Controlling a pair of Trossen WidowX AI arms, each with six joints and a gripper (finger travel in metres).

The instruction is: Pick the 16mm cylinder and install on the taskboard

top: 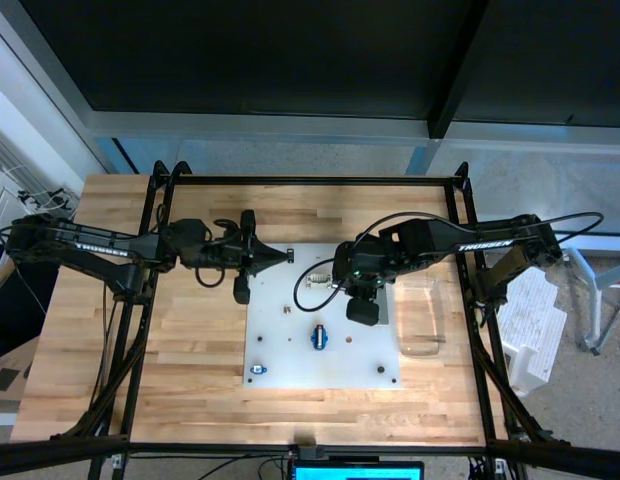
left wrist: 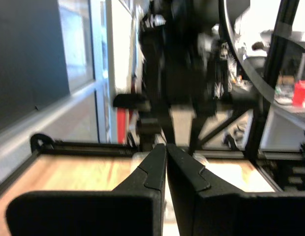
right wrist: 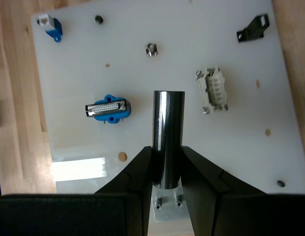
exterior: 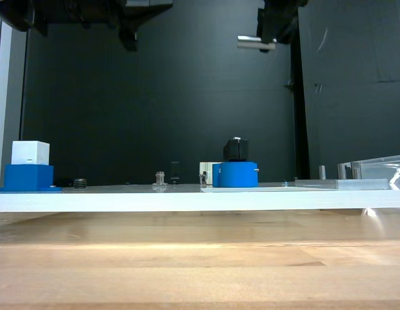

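Remote session, mid-carry: I am holding the cylinder [right wrist: 168, 118] in the right gripper [right wrist: 167, 151]. The fingers are clamped on one end of it, and it is hanging high above the taskboard [right wrist: 192, 44], just beside the blue fitting [right wrist: 107, 108]. From table height the cylinder is lying level, well above the blue fitting, so it is nowhere near seated. The left gripper [left wrist: 166, 150] is idling with its fingers pressed together on nothing, well apart from the blue fitting, over the board's far edge.

I am judging this as the approach before insertion. Two candidate seats are showing: a small tan hole [right wrist: 122, 157] just beside the blue fitting, and a grey mount [right wrist: 165, 209] a little further from it, right under my fingers. I cannot tell which one takes the cylinder.

To do this well, I am planning to:

- Settle on the seat first.
- Match the cylinder's axis to that seat before descending; a hole would need the cylinder tipped upright.
- Come down slowly, staying clear of the blue fitting.
- Loosen my grip only once the cylinder is bearing on the board. The polished metal looks likely to slip or roll if it is let go early.
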